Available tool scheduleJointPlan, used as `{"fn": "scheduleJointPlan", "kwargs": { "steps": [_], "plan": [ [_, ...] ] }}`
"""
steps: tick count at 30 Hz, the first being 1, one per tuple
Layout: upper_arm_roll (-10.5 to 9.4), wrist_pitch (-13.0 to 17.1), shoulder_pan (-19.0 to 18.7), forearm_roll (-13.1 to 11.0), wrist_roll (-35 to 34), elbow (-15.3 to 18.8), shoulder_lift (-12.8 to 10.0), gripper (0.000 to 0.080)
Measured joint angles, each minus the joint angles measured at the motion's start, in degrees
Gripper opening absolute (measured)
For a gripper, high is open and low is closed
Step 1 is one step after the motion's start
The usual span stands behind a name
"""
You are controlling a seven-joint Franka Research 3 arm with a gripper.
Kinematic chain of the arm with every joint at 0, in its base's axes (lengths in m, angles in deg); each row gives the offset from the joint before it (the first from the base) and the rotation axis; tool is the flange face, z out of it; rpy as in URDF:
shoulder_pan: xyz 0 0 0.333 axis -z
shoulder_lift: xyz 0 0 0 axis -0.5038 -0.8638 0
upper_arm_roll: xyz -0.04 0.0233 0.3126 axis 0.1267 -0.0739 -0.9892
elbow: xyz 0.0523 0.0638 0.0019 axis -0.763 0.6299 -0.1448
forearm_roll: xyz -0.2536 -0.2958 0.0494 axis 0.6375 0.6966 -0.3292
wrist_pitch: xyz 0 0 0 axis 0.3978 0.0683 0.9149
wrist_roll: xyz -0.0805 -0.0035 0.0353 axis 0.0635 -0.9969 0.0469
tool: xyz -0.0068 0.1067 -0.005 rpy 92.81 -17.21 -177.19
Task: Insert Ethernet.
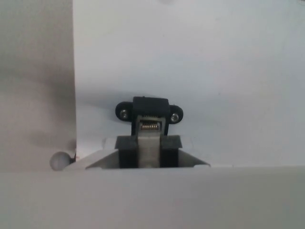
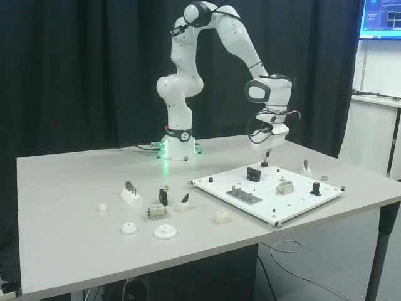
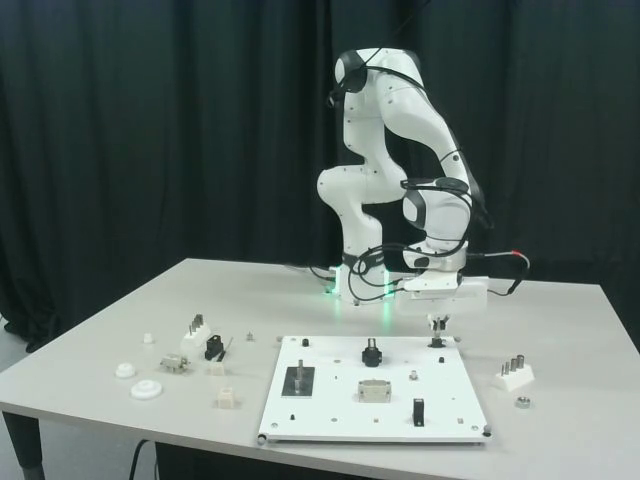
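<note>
Grey table fills the lower frame in both room views. White arm stands at centre, reaching down over the far edge of the white board. Gripper clenched on the Ethernet plug, contacts visible at the wrist view's centre. Plug sits directly in front of the black socket (two screws flank it); whether they touch cannot be told. Small loose parts lie lower left.

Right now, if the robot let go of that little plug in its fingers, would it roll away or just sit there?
Probably sit. The Ethernet plug looks boxy with flat sides, so rolling seems unlikely. It looks small, hard and likely light, and the gripper holds it just above the black socket, so it might simply tip against it.
</note>
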Motion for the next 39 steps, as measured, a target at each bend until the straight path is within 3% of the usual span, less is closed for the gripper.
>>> {"fn": "scheduleJointPlan", "kwargs": {
  "steps": [23, 39],
  "plan": [
    [-0.12, -0.03, 0.00, 0.37, 1.91, 0.03, 0.01, 0.0091],
    [-0.13, -0.08, 0.00, 0.80, 11.15, 0.03, 0.03, 0.0091]
  ]
}}
